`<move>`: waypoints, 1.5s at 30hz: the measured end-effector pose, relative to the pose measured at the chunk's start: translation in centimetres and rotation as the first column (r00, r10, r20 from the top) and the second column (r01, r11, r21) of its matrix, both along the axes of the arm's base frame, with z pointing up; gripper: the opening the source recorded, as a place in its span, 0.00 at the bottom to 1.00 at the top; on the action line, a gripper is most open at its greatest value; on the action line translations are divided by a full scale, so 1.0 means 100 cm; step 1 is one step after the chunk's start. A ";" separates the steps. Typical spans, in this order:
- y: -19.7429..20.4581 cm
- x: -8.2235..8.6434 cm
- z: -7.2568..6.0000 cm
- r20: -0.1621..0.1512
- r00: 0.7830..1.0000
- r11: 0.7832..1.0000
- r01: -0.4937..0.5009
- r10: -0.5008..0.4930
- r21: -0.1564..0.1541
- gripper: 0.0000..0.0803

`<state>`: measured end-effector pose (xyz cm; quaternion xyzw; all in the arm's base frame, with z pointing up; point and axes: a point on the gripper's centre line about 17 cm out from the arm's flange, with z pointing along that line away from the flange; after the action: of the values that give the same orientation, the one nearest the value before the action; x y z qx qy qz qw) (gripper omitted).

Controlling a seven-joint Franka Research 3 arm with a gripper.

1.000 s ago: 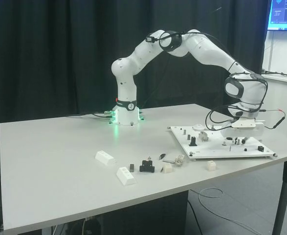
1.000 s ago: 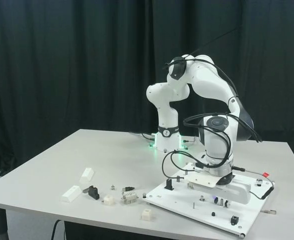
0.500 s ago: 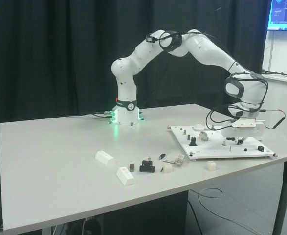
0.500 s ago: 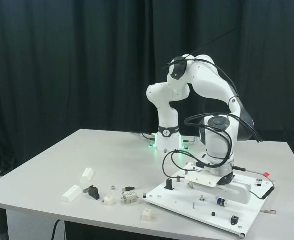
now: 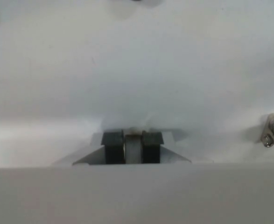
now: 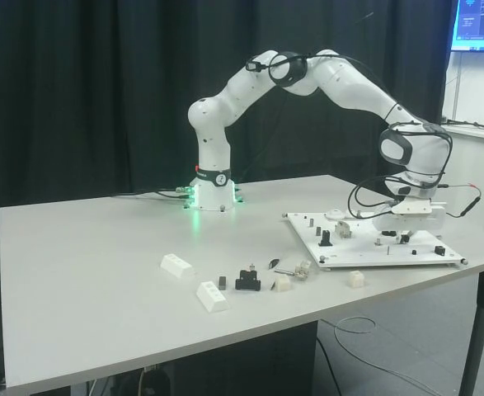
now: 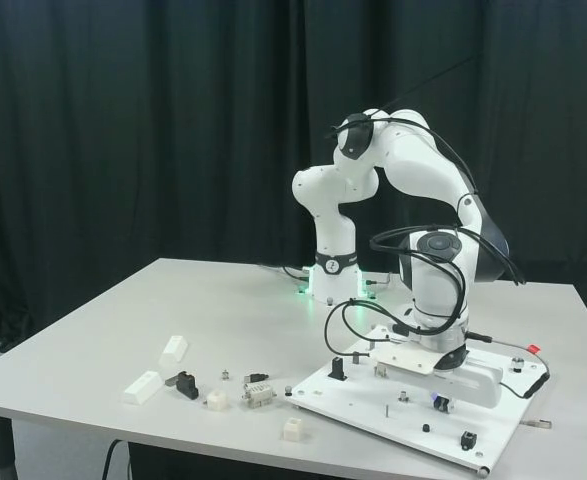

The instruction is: Remove square peg 2.

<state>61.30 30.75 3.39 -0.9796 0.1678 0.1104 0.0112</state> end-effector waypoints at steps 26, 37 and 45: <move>0.000 -0.001 0.005 -0.002 1.000 1.000 -0.012 0.012 0.004 0.10; 0.000 -0.001 0.006 -0.003 1.000 1.000 0.023 -0.023 -0.003 0.10; 0.000 -0.001 0.012 -0.002 0.999 0.999 0.051 -0.051 -0.004 0.10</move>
<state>61.22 30.74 4.60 -0.9749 0.1929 0.1109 0.0120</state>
